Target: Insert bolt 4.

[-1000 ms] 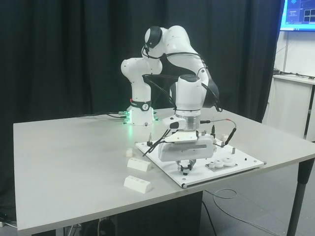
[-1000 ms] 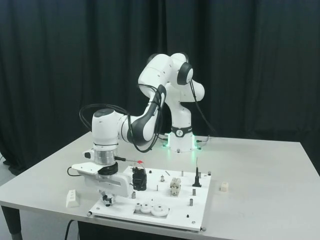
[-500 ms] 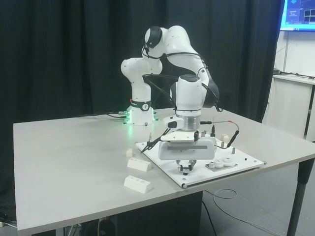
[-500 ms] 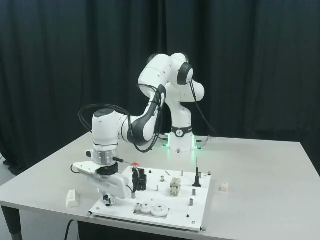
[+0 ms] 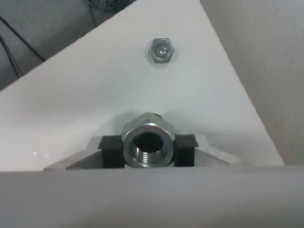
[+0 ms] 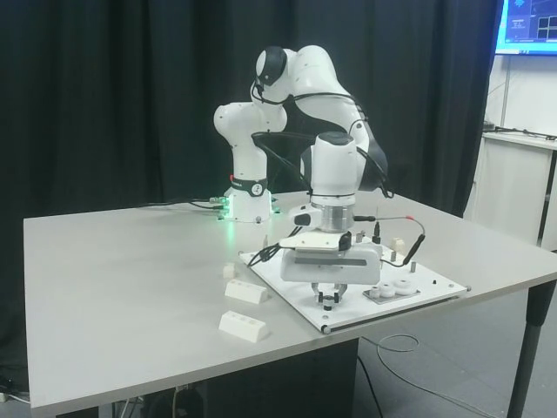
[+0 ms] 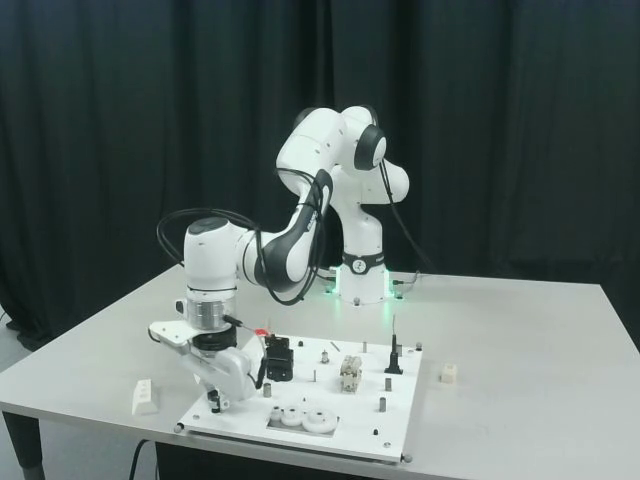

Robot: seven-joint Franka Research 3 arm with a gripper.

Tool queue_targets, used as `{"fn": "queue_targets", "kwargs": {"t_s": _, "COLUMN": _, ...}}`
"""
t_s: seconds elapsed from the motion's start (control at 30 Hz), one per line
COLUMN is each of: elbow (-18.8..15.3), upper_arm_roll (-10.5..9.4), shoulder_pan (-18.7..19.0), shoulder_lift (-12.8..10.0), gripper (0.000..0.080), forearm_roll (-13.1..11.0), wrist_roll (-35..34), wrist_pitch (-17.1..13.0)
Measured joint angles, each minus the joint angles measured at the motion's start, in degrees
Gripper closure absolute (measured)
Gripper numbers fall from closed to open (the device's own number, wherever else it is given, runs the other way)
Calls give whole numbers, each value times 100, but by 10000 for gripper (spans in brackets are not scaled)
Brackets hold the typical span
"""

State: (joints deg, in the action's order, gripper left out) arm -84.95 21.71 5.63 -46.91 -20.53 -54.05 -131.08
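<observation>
A hex-headed metal bolt with a threaded hollow head is pinched between the two black finger pads of the jaws, seen end-on in the wrist view. The bolt is held low over the white rectangular assembly board, at a corner of it; whether its tip touches the board cannot be told. A small grey hex nut is set in the board just beyond the bolt, near the board edge.

In the first room view the jaws are pointed straight down at the board's near edge. Two white slotted blocks are laid on the grey counter beside the board, with a small white cube a little further back. Three white round gears are seated in a recess close to the gripper body.

In the second room view a black fixture block and several short upright pegs are seen mid-board. A separate small white cube sits on the counter off the board's far side. The white arm is folded back to its base, where a green light is lit. Black curtains close the background.
</observation>
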Motion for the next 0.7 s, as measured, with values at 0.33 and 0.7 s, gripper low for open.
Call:
{"fn": "queue_targets", "kwargs": {"t_s": 0.33, "elbow": 0, "upper_arm_roll": 0, "shoulder_pan": -11, "shoulder_lift": -1, "gripper": 578, "forearm_roll": -83, "wrist_roll": -555, "wrist_pitch": 0}}
{"fn": "queue_targets", "kwargs": {"t_s": 0.7, "elbow": 1, "upper_arm_roll": 0, "shoulder_pan": -29, "shoulder_lift": 0, "gripper": 578, "forearm_roll": -174, "wrist_roll": -1187, "wrist_pitch": 0}}
